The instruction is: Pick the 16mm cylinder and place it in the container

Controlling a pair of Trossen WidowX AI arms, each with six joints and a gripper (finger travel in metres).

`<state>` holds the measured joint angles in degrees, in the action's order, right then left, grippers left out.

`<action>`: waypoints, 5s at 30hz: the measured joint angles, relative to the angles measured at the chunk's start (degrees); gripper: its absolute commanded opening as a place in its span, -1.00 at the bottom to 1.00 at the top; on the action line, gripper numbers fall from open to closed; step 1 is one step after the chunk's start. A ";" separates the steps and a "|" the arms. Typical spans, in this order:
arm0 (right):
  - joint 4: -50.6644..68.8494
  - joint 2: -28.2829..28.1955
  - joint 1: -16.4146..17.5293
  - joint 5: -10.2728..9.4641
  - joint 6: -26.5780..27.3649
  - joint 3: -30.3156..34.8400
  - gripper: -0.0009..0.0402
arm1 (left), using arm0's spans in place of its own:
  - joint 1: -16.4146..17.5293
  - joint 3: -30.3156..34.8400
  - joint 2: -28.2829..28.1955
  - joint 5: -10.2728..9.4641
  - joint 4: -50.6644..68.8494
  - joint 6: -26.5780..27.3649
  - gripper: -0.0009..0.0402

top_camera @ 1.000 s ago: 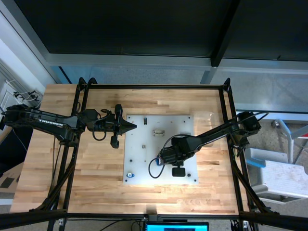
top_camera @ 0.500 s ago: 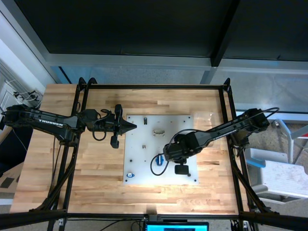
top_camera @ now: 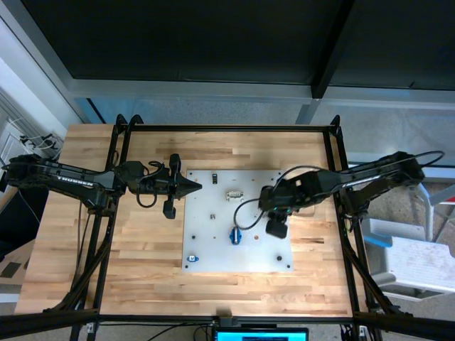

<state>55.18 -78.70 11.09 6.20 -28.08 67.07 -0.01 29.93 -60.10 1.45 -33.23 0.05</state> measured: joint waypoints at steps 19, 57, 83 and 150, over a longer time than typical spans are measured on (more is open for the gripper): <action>0.28 18.60 -10.88 1.77 -1.57 -17.55 -0.89 | 0.00 0.02 0.00 0.00 0.00 -0.02 -0.96; -9.64 17.44 -16.24 12.48 -7.56 -32.22 -0.53 | 0.00 0.02 0.00 0.00 0.00 0.00 -0.96; 3.02 15.56 -15.02 8.28 -7.37 -22.62 -0.11 | 0.00 0.02 0.00 0.00 0.00 -0.02 -0.96; 20.76 15.58 -14.97 3.06 -5.97 -5.64 -0.31 | 0.00 0.02 0.00 0.00 0.00 -0.02 -0.96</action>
<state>75.94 -63.11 -3.88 9.26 -34.04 61.43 -0.01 29.95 -60.10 1.45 -33.23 0.03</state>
